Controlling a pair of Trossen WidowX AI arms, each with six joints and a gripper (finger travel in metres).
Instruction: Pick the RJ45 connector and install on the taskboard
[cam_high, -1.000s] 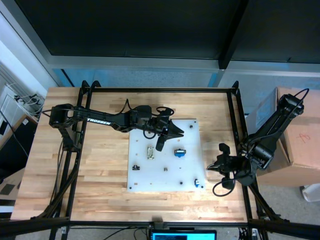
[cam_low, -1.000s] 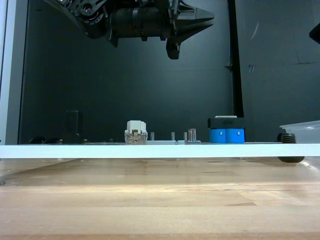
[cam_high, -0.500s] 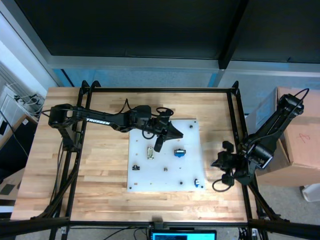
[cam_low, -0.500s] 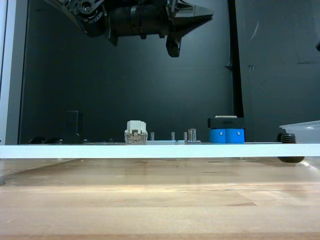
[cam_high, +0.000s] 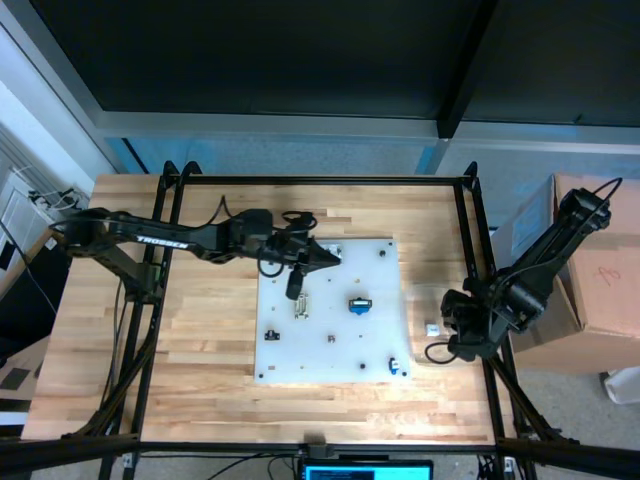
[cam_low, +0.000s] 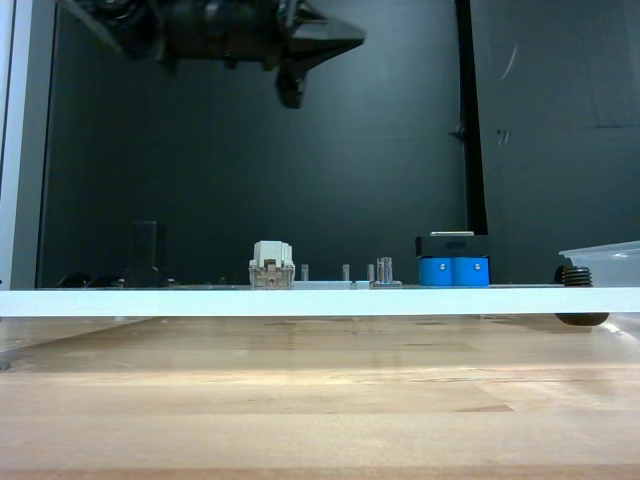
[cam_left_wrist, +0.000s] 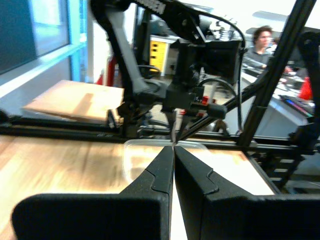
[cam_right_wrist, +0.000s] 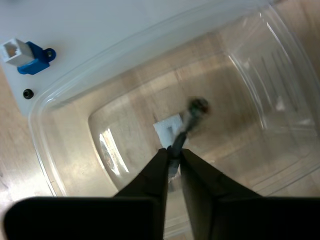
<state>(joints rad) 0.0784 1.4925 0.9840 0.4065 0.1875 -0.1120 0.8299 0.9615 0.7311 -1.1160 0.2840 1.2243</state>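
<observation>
Left tool (cam_high: 336, 258) further left over the taskboard (cam_high: 375, 340); right tool (cam_high: 446, 322) drawn back and now closed.

Left arm (cam_high: 190, 240) & right arm (cam_high: 540, 265) matte blk, looped blk cables; white TROSSEN txt on left; wedge-tipped fingers (cam_left_wrist: 150, 185).

Left tool (cam_left_wrist: 173, 146) closed, aloft; right tool (cam_right_wrist: 171, 150) low, seemingly closed.

left hand (cam_high: 332, 257), right hand (cam_right_wrist: 172, 150): 2 | taskboard (cam_high: 375, 340): 1 | RJ45 connector (cam_right_wrist: 167, 129): 1 | clear tray (cam_right_wrist: 240, 75): 1
</observation>
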